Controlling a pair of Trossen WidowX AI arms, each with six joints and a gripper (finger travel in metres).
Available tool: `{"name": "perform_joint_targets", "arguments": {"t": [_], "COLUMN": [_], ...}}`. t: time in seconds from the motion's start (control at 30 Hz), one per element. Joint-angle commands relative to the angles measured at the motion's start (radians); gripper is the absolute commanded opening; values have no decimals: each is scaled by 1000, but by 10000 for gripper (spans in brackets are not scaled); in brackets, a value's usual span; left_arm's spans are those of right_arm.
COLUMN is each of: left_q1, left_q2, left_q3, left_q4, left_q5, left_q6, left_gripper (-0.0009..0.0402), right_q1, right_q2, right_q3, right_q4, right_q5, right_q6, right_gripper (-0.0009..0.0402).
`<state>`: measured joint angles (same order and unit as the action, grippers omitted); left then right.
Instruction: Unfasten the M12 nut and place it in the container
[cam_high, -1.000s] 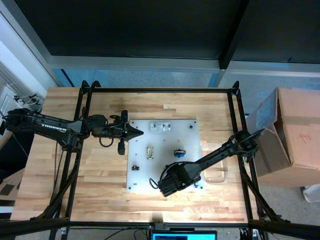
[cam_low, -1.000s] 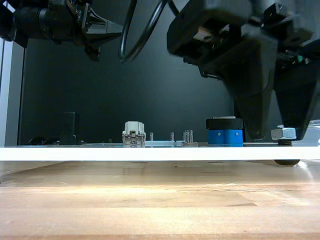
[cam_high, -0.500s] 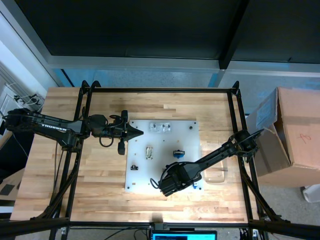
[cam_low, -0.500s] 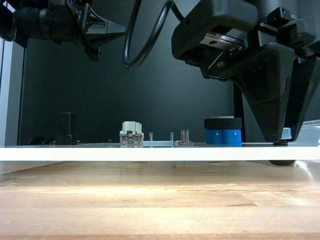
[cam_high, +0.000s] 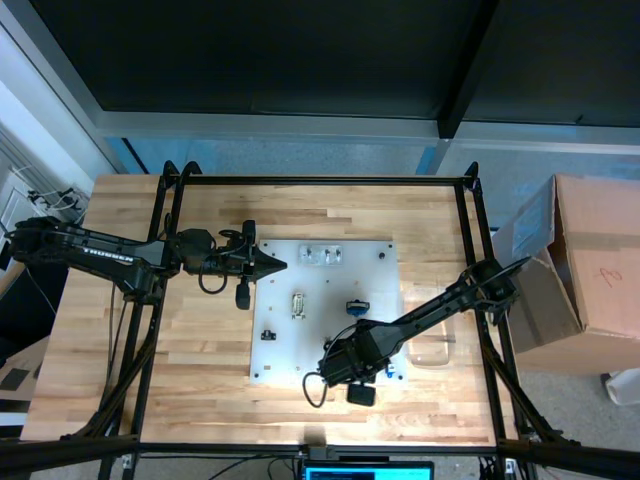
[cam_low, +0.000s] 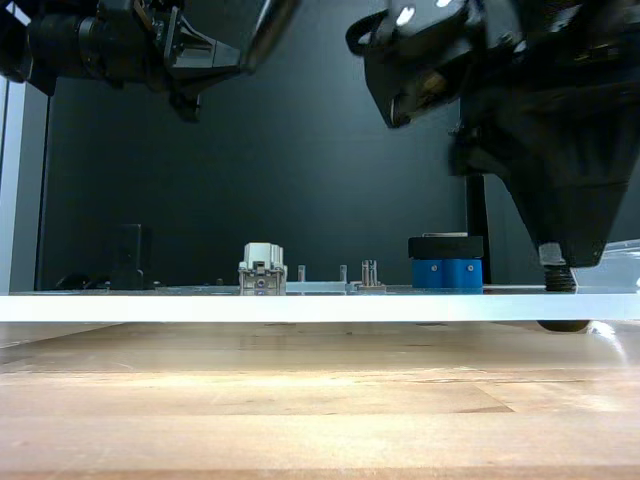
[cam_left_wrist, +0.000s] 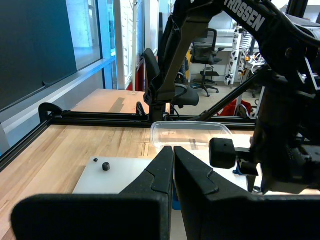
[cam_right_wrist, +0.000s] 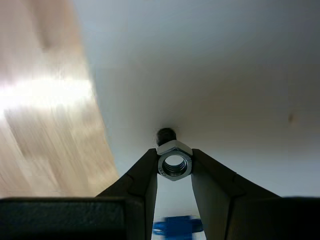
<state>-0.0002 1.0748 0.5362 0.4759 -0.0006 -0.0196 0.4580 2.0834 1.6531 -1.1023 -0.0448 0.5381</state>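
Observation:
The small silver nut (cam_right_wrist: 174, 165) sits pinched between the fingers of my right gripper (cam_right_wrist: 174, 158), which is shut on it. The black ribbed stud (cam_low: 557, 281) stands bare on the white board (cam_high: 285, 350), and the nut (cam_low: 548, 253) hangs just above its top, clear of the threads. The right gripper (cam_low: 551, 256) points down over the board's near right edge. The clear container (cam_high: 432, 340) lies right of the board and holds no nut. My left gripper (cam_high: 272, 265) hovers shut over the board's far left edge, holding nothing.
A blue block with a black cap (cam_low: 446, 268) stands just left of the stud, and a white connector (cam_low: 260, 271) sits mid-board. A black frame rail (cam_high: 480, 260) runs along the table's right side. A cardboard box (cam_high: 580, 270) stands off the table at right.
The right gripper's fingers closed on the nut, its wrist turned, and the nut rose off the stud, whose ribs now show. The left arm has not moved.

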Motion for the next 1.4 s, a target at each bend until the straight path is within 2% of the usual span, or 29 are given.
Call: {"name": "perform_joint_targets", "arguments": {"t": [0.03, 0.2, 0.4, 0.6, 0.77, 0.8, 1.17, 1.4], "left_q1": [0, 0, 0, 0, 0, 0, 0, 0], "left_q2": [0, 0, 0, 0, 0, 0, 0, 0], "left_q3": [0, 0, 0, 0, 0, 0, 0, 0], "left_q4": [0, 0, 0, 0, 0, 0, 0, 0], "left_q5": [0, 0, 0, 0, 0, 0, 0, 0], "left_q6": [0, 0, 0, 0, 0, 0, 0, 0], "left_gripper": [0, 0, 0, 0, 0, 0, 0, 0], "right_q1": [1, 0, 0, 2, -5, -9, -51, -116], "right_q2": [-17, -61, -132, -253, -350, -372, -585, -691], "right_q3": [0, 0, -6, -85, -155, -172, -418, -528], "right_q4": [-11, -19, -95, -103, -107, -110, -70, -56], "right_q5": [0, 0, 1, 8, 158, 168, 167, 168], "right_q6": [-215, -370, -373, -372, -345, -330, -275, -228], "right_gripper": [2, 2, 2, 2, 2, 2, 2, 2]}}
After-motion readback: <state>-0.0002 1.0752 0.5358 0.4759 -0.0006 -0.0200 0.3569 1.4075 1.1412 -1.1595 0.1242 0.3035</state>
